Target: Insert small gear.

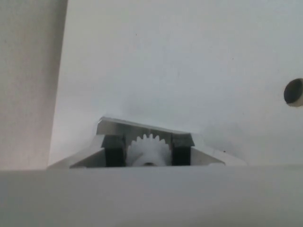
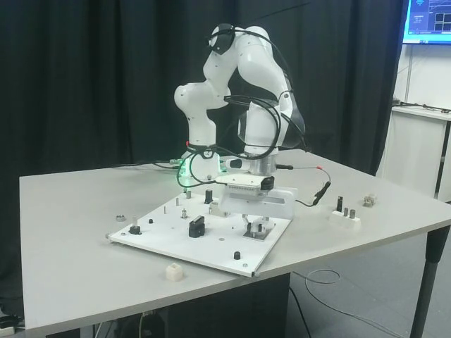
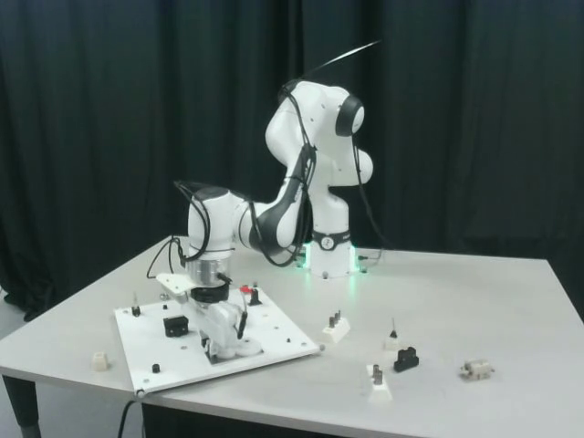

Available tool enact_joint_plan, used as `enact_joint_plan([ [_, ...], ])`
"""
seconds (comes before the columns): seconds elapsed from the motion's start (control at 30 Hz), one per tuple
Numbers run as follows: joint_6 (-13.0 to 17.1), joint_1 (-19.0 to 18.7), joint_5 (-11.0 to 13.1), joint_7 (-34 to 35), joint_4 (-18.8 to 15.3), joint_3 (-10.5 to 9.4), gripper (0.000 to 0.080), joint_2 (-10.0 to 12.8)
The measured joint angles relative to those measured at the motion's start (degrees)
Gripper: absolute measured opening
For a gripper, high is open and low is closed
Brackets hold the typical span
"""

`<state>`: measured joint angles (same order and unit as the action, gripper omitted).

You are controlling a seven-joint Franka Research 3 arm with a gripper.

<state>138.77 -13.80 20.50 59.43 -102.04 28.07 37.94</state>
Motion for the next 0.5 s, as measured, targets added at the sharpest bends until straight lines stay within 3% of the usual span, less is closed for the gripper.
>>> enact_joint_plan([
  [0.5,-1.1,0.0,-0.9,0.1,0.2,-0.12,0.0199,0.0],
])
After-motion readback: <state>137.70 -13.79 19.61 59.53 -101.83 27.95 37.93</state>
